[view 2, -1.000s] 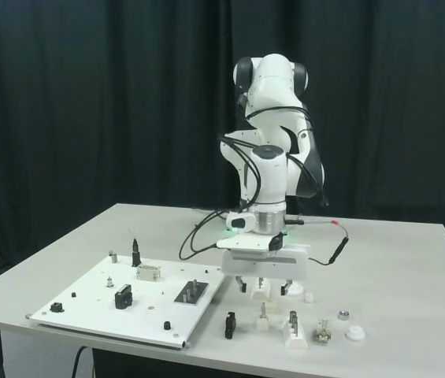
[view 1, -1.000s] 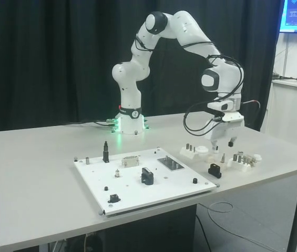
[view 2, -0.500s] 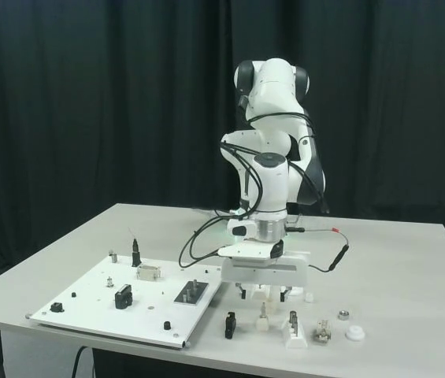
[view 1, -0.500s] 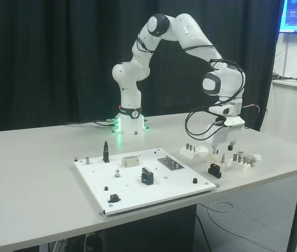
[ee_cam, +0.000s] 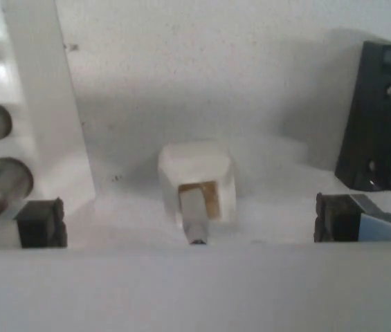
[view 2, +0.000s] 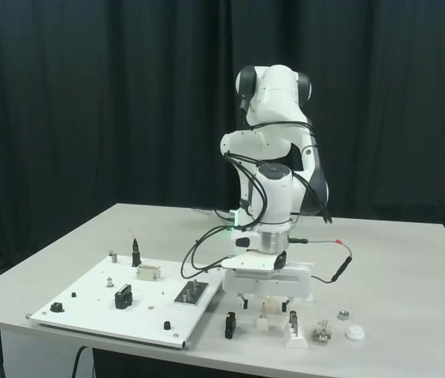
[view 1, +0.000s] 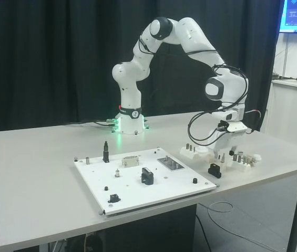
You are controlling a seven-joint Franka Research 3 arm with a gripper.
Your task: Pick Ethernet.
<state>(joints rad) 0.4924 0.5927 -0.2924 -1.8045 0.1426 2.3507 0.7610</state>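
Observation:
The Ethernet plug (ee_cam: 196, 207) stands upright in a small white holder (ee_cam: 196, 169) on the grey table, near its front edge. In the wrist view my gripper (ee_cam: 188, 221) is open, with one black fingertip (ee_cam: 41, 223) on each side of the plug and a wide gap to each. Neither fingertip touches it. From the first room view the gripper (view 1: 223, 154) hangs low over the plug (view 1: 222, 157). The second room view shows the gripper (view 2: 263, 303) just above the plug (view 2: 263, 313).
A black part (ee_cam: 382, 117) stands close beside the plug, also seen as the black part (view 1: 214, 169). A white holder with grey pins (ee_cam: 36, 104) is on the other side. Another holder with small parts (view 1: 243, 160) and the white board (view 1: 143, 181) lie nearby.
The arm has stretched toward the table's front edge and come down. The gripper has dropped from above the holders to sit around the plug.

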